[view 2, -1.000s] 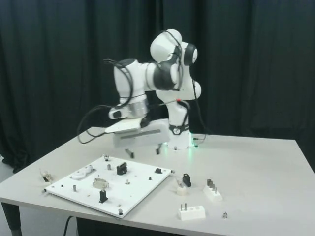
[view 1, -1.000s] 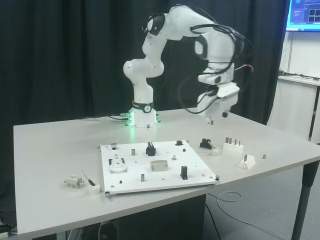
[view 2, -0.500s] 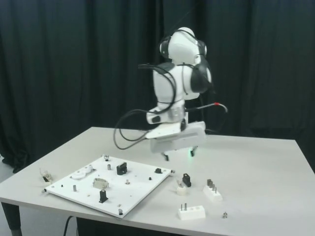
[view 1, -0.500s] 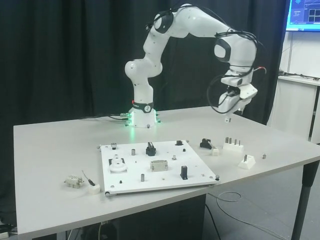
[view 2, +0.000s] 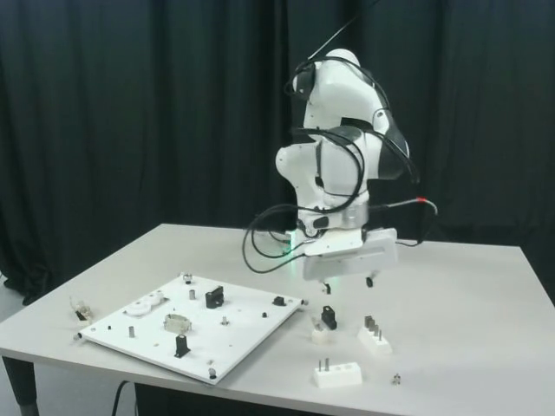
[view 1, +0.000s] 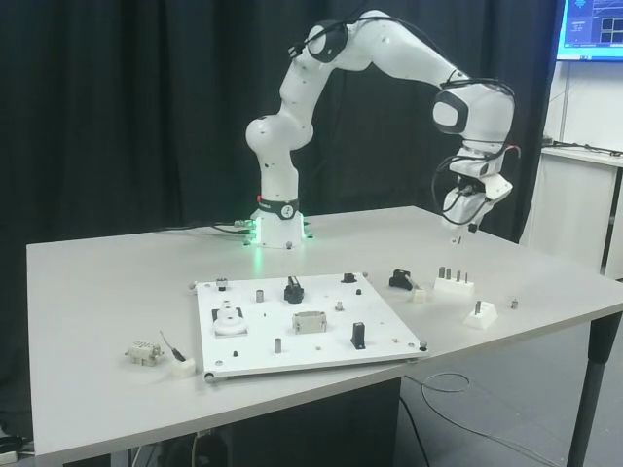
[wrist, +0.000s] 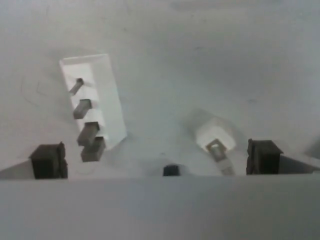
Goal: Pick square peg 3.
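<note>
We hover our open, empty black-fingered gripper [wrist: 156,159] well above the white peg holder block [wrist: 102,97] on the grey table [view 1: 97,282]; square peg 3 stands there unpicked. Descent, grasp and lift remain.

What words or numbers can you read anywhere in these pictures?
None can be read.
Monitor at the upper edge of the first room view: it shows lines of text, too small and blurred to read.
White board, white peg holder, arm: no label, number or brand shows on them.
</note>
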You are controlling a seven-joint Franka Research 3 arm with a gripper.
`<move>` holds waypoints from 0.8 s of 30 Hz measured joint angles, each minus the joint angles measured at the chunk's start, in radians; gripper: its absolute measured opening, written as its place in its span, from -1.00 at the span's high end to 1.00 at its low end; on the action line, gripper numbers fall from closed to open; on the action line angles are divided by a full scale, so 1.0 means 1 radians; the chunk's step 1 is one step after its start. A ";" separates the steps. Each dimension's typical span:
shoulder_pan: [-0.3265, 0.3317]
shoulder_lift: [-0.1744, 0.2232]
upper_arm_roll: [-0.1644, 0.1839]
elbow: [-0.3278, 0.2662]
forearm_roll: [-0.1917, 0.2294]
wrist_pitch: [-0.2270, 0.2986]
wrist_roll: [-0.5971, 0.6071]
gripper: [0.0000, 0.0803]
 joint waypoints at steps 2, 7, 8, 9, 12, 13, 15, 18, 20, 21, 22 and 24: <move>0.014 -0.006 0.000 -0.022 -0.002 0.017 0.005 -0.99; 0.042 -0.019 0.000 -0.070 -0.002 0.054 0.007 -0.99; 0.047 -0.021 0.000 -0.079 -0.002 0.061 0.007 -0.99; 0.052 -0.023 0.000 -0.086 -0.002 0.068 0.007 -0.99; 0.067 -0.029 0.000 -0.111 -0.002 0.089 0.010 -0.99; 0.071 -0.030 0.000 -0.118 -0.002 0.095 0.010 -0.99; 0.080 -0.033 0.000 -0.133 -0.002 0.109 0.011 -0.99; 0.093 -0.034 0.001 -0.155 0.000 0.129 0.017 -0.99; 0.103 -0.034 0.001 -0.171 0.000 0.144 0.026 -0.99; 0.108 -0.035 0.001 -0.179 0.000 0.153 0.028 -0.99; 0.112 -0.035 0.001 -0.187 0.000 0.160 0.028 -0.99; 0.121 -0.035 0.001 -0.202 0.000 0.176 0.028 -0.99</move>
